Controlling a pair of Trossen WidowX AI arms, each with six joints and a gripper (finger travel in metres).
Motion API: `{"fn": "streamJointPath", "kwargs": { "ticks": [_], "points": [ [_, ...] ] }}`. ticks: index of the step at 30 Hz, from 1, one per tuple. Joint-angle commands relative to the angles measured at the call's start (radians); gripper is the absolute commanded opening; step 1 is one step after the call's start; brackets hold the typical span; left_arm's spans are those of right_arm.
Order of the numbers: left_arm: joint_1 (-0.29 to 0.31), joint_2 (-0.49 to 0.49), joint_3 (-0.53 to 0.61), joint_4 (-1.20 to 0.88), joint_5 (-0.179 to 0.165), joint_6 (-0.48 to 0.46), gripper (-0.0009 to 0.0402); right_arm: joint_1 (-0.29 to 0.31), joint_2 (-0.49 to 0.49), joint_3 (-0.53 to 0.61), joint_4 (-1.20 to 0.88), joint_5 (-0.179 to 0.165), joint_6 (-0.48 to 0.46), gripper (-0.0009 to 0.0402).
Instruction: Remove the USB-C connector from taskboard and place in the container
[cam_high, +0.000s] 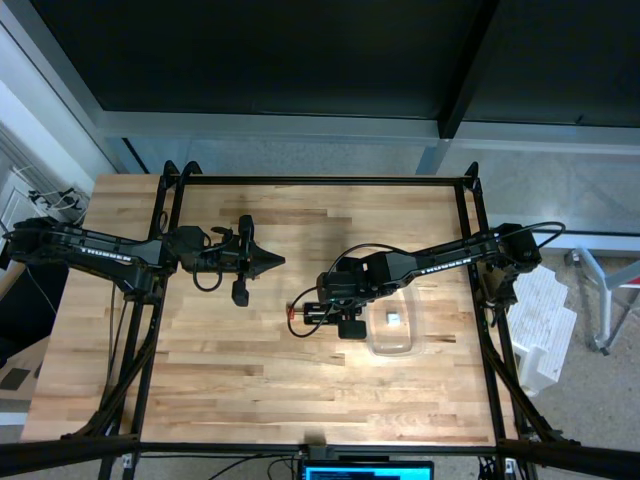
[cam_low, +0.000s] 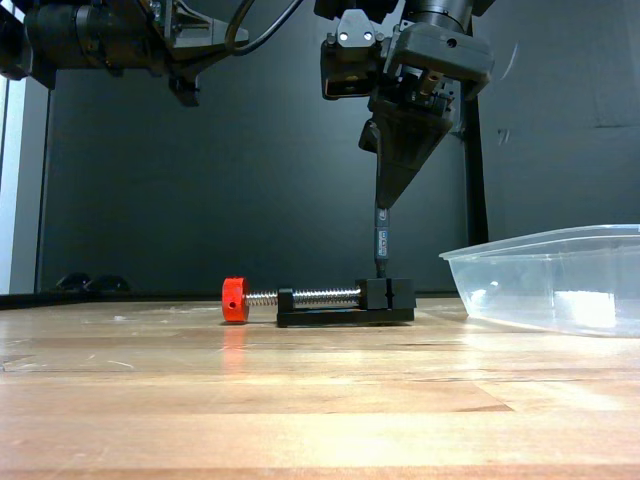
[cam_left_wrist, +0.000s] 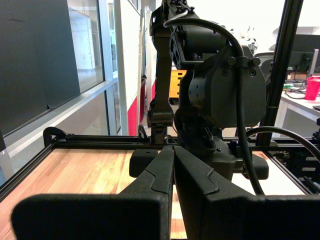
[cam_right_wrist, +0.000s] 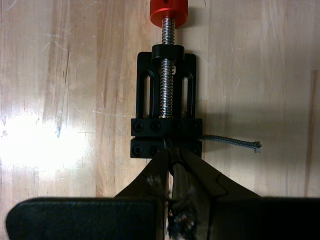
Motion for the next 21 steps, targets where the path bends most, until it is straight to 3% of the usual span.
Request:
{"fn": "streamJointPath", "kwargs": {
  "ticks": [1,21],
  "points": [
    [0.000,0.000,0.000,0.000,0.000,0.000,0.0000,0.000,-0.017,0.003,0.002,0.000,-0.001,0.0000],
    [0.000,0.000,0.000,0.000,0.000,0.000,0.0000,0.002,-0.059,0.002,-0.014,0.001,0.007,0.0000]
  ]
}}
